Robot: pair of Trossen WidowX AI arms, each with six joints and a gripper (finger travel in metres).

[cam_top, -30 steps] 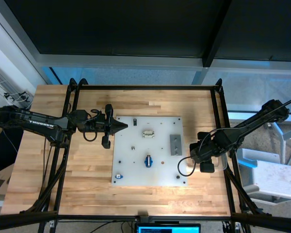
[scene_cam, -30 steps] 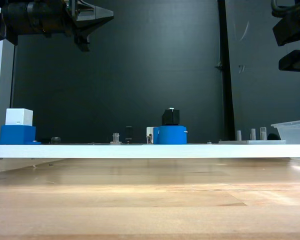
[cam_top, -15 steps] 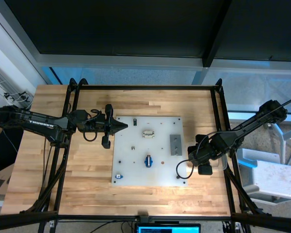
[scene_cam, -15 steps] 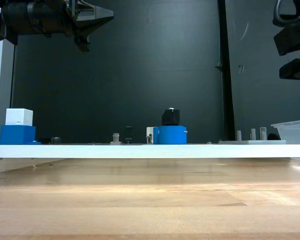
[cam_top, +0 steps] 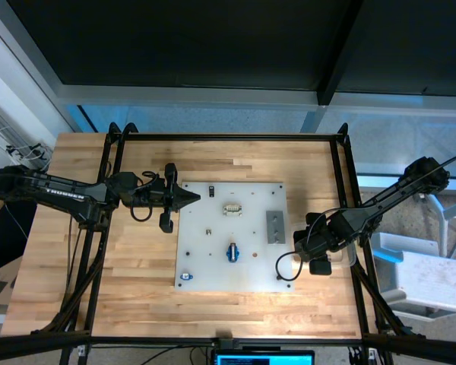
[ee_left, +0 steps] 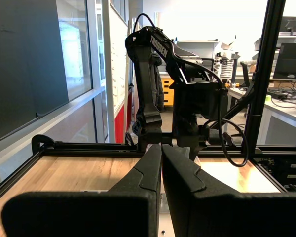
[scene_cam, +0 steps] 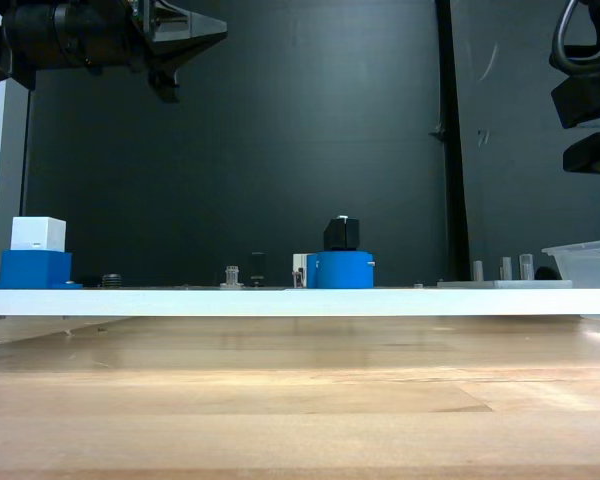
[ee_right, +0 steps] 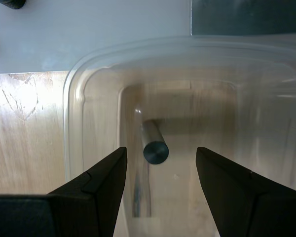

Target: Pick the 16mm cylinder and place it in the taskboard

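The 16mm cylinder lies inside the clear tray, which sits on the bench just off the taskboard's right edge. In the right wrist view its flat round end face is turned toward the camera, and its long axis runs back from that face toward the taskboard side of the tray, slightly slanted. I cannot tell whether it lies flat on the tray floor or leans on the wall. It touches neither finger.

The right end effector hangs over the tray, pointing down at it, off the taskboard's right edge. Its fingers are spread wide, one on each side of the cylinder and clear of it, holding nothing. In the low view it sits well above the tray rim.

Next to the tray, on the taskboard's right part, stands the grey metal block. The blue connector stands near the taskboard's middle.

The left end effector is up in the air over the taskboard's left edge, near its far corner, pointing across toward the right arm. Its fingers are pressed together with nothing between them.
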